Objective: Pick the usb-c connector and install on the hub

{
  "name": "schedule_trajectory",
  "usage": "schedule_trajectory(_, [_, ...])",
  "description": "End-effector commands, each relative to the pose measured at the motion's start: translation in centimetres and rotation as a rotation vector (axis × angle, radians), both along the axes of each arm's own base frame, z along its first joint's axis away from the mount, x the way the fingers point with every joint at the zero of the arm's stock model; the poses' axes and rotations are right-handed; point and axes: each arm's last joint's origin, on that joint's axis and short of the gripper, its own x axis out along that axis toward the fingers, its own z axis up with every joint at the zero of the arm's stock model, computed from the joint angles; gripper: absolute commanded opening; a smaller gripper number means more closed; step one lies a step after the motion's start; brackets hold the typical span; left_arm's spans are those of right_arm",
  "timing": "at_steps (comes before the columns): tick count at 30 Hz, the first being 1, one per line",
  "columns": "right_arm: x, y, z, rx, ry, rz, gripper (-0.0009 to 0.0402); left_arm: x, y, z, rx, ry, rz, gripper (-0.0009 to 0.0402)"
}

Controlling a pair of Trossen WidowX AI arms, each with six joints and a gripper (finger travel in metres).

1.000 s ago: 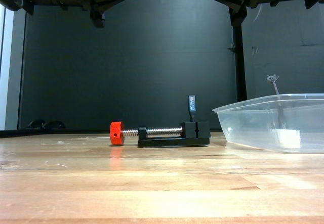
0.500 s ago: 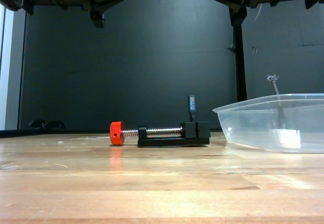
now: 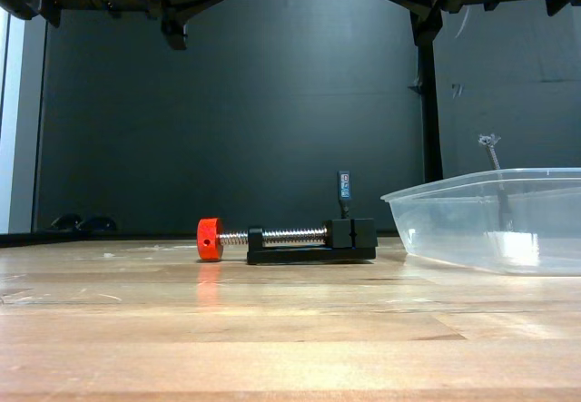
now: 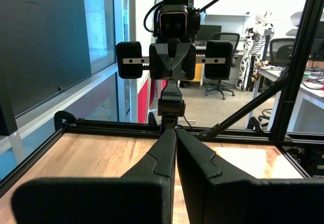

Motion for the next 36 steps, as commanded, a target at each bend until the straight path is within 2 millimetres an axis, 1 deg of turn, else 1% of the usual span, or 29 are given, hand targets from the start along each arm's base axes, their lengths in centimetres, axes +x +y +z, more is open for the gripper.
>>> schedule_trajectory(1, [0.1,0.0,0.1,0.0,-0.015,0.001,0.0,0.0,0.0,0.0,0.0,-0.001,0.0,0.0])
schedule_trajectory(9, [0.1,0.0,0.1,-0.021,-0.011,0.0,0.0,0.0,0.0,0.0,0.0,-0.001,0.0,0.0])
schedule_trajectory(12, [0.1,0.0,-0.2,-0.021,0.02,0.0,0.0,0.0,0.0,0.0,0.0,0.0,0.0,0.0])
schedule_trajectory(18, [-0.1,0.1,-0.6,-0.012,0.223,0.005,0.0,0.0,0.0,0.0,0.0,-0.001,0.0,0.0])
schedule_trajectory(32, [-1.6,1.2,0.3,0.046,0.64,0.038,0.0,0.0,0.0,0.0,0.0,-0.001,0.0,0.0])
schedule_trajectory(36, [-1.9,1.7,0.6,0.054,0.721,0.053,0.0,0.0,0.0,0.0,0.0,-0.001,0.0,0.0])
